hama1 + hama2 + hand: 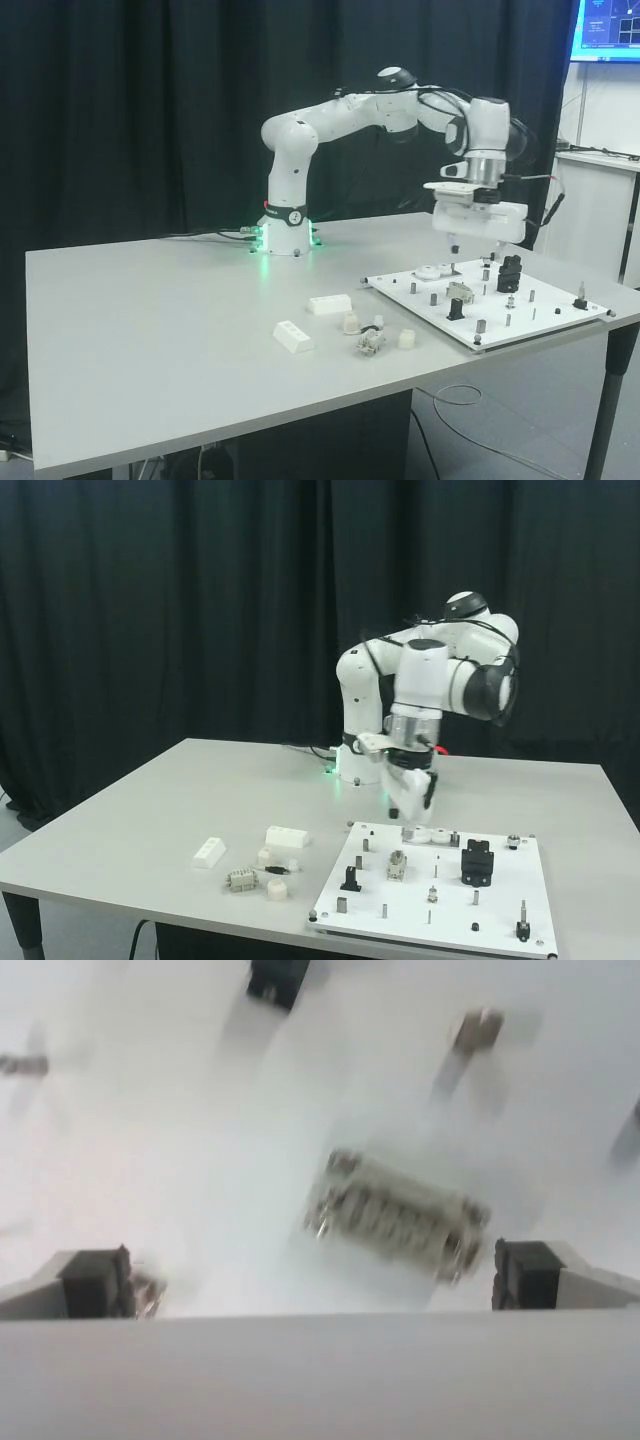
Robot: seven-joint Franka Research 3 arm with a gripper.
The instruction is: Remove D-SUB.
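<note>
The D-SUB (395, 1217) is a grey metal connector seated on the white board (200, 1160). It also shows near the board's middle in the room views, D-SUB (460, 292) and D-SUB (398, 864). My gripper (310, 1278) is open and holds nothing, and its black pads (95, 1282) stand wide apart on either side of the connector. The gripper (455, 242) hangs well above the board, not touching it. From the second room view the gripper (407, 805) is over the board's back edge.
The board (560, 322) carries a black fixture (510, 273), a black bracket (455, 308), small pegs and white round parts (425, 834). On the grey table beside it lie two white blocks (293, 336) (329, 304) and a loose grey connector (370, 343).
</note>
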